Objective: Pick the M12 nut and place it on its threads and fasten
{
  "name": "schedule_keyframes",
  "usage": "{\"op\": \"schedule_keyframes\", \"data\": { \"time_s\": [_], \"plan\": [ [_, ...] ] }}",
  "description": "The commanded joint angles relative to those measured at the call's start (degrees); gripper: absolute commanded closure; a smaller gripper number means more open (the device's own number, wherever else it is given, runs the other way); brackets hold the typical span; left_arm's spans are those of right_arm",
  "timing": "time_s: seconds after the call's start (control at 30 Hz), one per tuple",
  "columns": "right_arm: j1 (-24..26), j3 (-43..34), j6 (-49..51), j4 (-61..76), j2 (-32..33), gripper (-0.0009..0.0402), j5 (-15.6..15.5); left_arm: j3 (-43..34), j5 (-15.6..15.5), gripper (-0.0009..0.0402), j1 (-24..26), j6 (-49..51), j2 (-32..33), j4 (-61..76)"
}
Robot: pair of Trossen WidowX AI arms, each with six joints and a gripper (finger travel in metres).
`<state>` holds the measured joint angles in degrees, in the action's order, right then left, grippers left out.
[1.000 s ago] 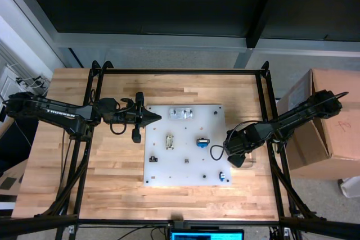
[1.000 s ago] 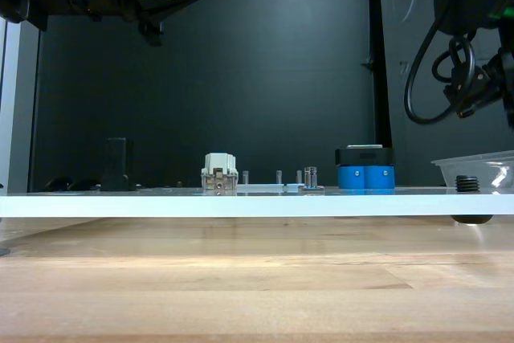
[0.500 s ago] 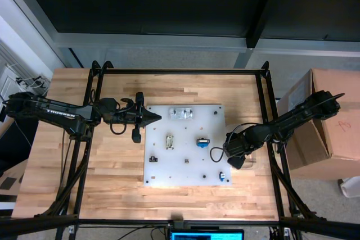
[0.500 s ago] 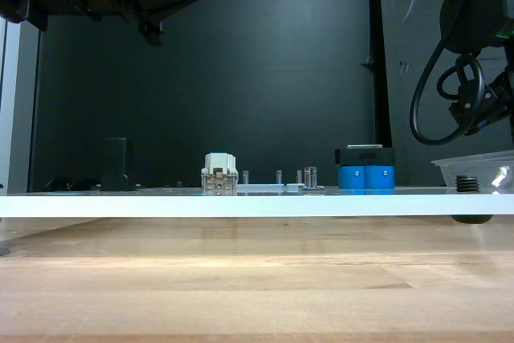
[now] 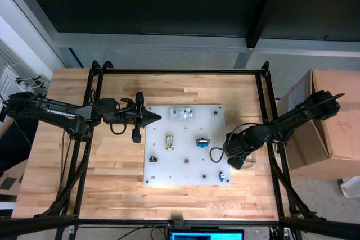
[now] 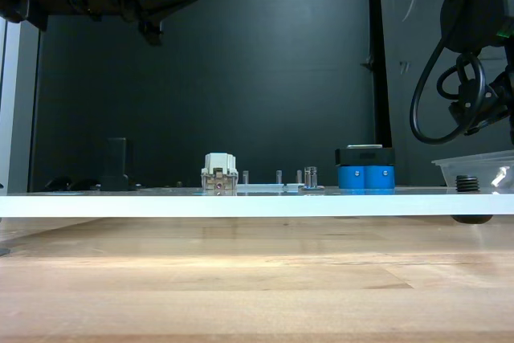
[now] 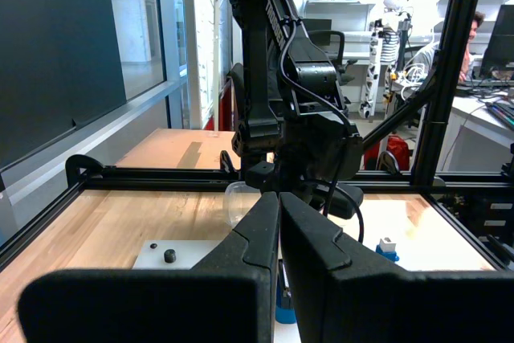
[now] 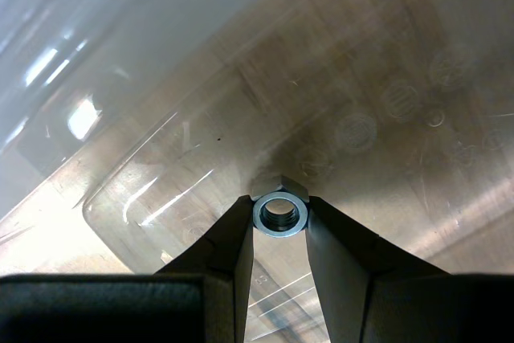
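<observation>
Over tray [image 8: 152,162], nut [image 8: 279,215] between right gripper [image 8: 279,203] fingers [image 8: 233,240]; left gripper [image 7: 279,198] near board [image 5: 169,173]

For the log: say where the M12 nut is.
M12 nut: held in the right gripper's jaws inside the clear tray, right of the board; its stud is bare. Left gripper hovers, shut, at the board's left edge.

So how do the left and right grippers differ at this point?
The left gripper is shut on nothing; the right gripper is shut on the M12 nut. The left gripper hangs high by the white board's left edge, pointing level; the right gripper points down into the clear tray beside its right edge. Both are shut.
</observation>
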<state>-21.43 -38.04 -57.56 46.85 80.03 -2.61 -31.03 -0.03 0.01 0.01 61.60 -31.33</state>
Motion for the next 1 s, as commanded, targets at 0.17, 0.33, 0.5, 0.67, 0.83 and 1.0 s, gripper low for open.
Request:
{"op": "schedule_keyframes", "data": {
  "time_s": [0.17, 0.33, 0.5, 0.67, 0.83, 1.0],
  "plan": [
    [-0.1, -2.2, 2.1, 1.7, -0.9, 0.0368, 0.0, 0.0, 0.0, 0.0393, 0.0, 0.0, 0.0, 0.0],
    [-0.1, -6.4, 8.9, 7.4, -1.7, 0.0374, 0.0, 0.0, 0.0, 0.0393, 0.0, 0.0, 0.0, 0.0],
    [-0.3, -11.4, 28.1, 11.2, -1.9, 0.0373, 0.0, 0.0, 0.0, 0.0393, 0.0, 0.0, 0.0, 0.0],
    [-1.1, -16.0, 50.2, 14.1, -1.4, 0.0373, 0.0, 0.0, 0.0, 0.0393, 0.0, 0.0, 0.0, 0.0],
    [-2.2, -21.6, 72.8, 16.3, 1.6, 0.0374, 0.0, 0.0, 0.0, 0.0393, 0.0, 0.0, 0.0, 0.0],
    [-2.8, -28.2, 82.7, 17.1, 6.4, 0.0374, 0.1, 0.0, 0.0, 0.0393, 0.0, 0.0, 0.0, 0.0]
  ]
}}
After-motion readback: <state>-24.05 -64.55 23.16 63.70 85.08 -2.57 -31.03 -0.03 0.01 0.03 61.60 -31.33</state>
